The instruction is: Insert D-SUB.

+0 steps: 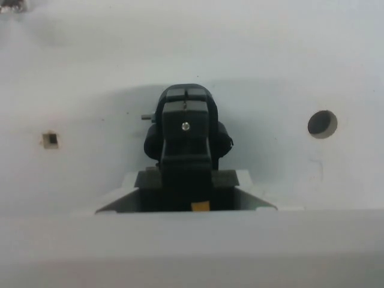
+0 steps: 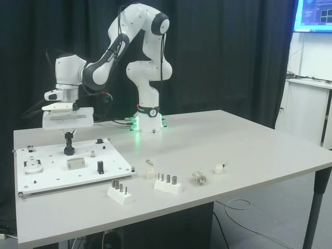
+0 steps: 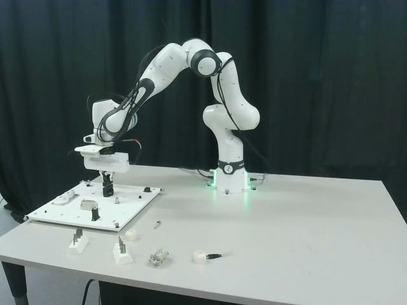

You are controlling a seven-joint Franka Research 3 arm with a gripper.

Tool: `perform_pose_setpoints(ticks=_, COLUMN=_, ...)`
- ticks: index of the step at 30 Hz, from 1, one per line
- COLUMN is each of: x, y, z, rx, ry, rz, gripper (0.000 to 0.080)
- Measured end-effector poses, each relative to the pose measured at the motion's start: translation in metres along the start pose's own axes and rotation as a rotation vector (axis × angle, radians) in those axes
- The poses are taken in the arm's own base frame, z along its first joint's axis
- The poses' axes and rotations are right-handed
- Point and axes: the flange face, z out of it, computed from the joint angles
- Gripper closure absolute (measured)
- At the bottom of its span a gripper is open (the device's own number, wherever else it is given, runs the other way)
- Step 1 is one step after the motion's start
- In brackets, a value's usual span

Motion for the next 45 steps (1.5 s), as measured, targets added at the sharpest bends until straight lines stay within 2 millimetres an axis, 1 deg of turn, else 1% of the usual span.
perform_pose_setpoints(ticks=31, x=-0.0026, y=0.0059, z=0.0010, rx=0.036, ry=0.011, rz=0.020, gripper=0.0649)
perform_pose_setpoints(ticks=45, x=-0.0036, y=0.0088, z=0.0012, rx=0.053, ry=0.025, rz=-0.021, gripper=0.0649)
